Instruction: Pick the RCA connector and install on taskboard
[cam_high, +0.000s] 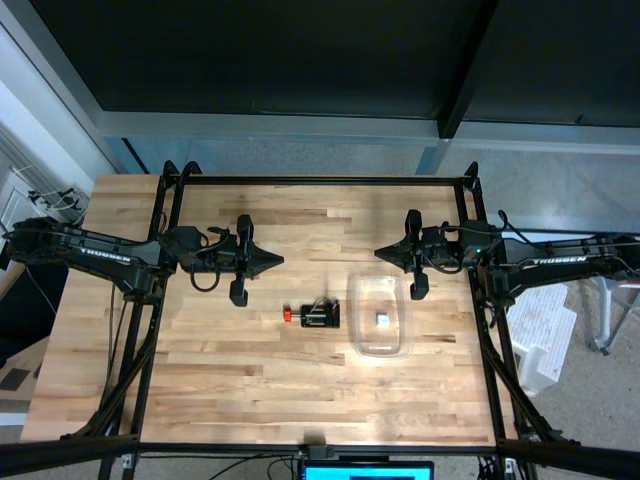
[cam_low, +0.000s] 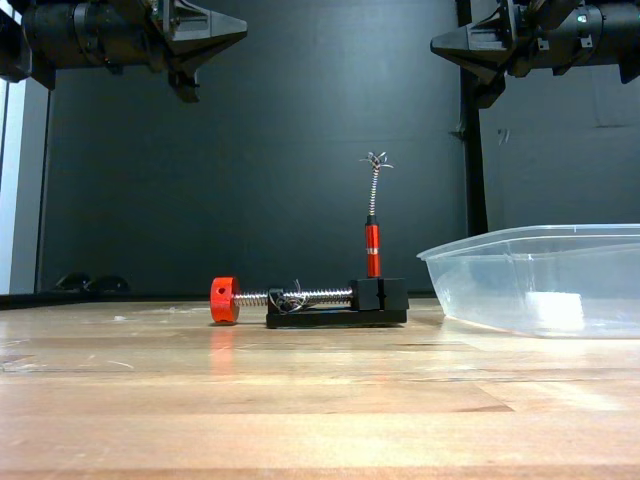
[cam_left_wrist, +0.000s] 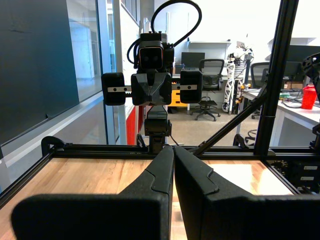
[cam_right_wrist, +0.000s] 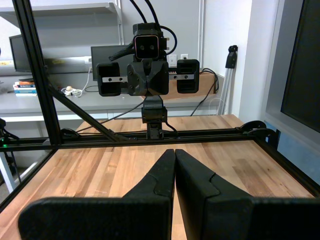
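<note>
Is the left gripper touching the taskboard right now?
Apart. The low view shows the left gripper and right gripper both hanging high, with clear space down to the taskboard.

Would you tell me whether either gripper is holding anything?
No, the left gripper and right gripper hover shut and empty above the table, facing each other.

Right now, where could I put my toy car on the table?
The wide near strip in front of the taskboard and clear tray is bare. Mid-table is crowded: those two, plus the left gripper and right gripper, both shut, overhead.
</note>
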